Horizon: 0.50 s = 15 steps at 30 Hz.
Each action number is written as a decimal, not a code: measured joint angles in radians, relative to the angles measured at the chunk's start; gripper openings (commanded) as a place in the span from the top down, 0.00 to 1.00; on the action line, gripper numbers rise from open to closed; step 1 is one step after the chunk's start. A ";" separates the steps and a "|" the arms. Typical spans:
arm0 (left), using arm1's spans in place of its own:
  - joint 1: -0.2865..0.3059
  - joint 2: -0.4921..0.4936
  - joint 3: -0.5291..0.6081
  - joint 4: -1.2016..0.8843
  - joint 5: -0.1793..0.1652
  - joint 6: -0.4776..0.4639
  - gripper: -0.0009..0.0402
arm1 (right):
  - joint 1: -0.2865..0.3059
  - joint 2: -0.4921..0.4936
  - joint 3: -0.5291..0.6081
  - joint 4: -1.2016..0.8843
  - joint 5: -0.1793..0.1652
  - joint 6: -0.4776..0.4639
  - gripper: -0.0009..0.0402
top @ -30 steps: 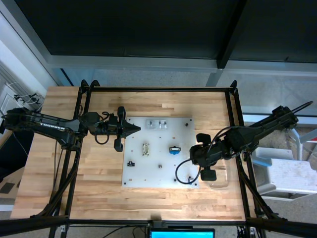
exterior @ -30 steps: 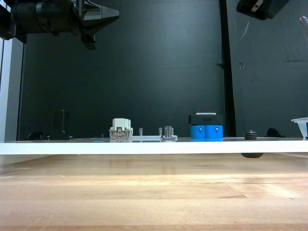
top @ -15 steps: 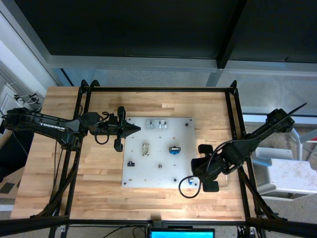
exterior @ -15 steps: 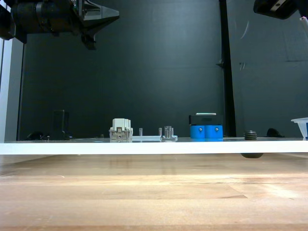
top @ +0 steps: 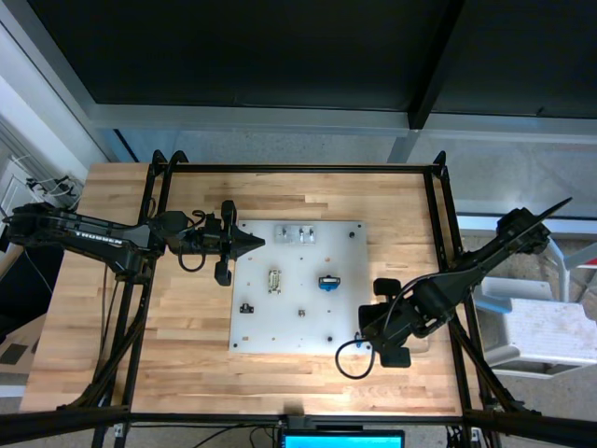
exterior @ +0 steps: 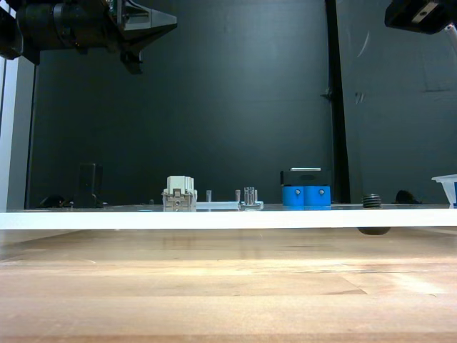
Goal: Remove the rj45 connector and place it in the container
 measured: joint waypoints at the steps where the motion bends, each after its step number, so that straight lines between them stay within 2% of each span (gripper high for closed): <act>1: 0.000 0.000 0.000 0.000 0.000 0.000 0.98 | 0.002 0.008 0.000 0.000 0.000 0.000 0.73; 7: 0.000 0.000 0.000 0.000 0.000 0.000 0.98 | 0.006 0.049 0.000 0.006 0.011 0.000 0.59; 8: 0.000 0.000 0.000 0.000 0.000 0.000 0.98 | 0.006 0.053 0.000 0.011 0.021 0.000 0.57; 11: 0.000 0.000 0.000 0.000 0.000 0.000 0.98 | 0.009 0.063 -0.001 0.026 0.056 0.005 0.54; 15: 0.000 0.000 0.000 0.000 0.000 0.000 0.98 | 0.010 0.069 -0.018 0.051 0.060 0.008 0.53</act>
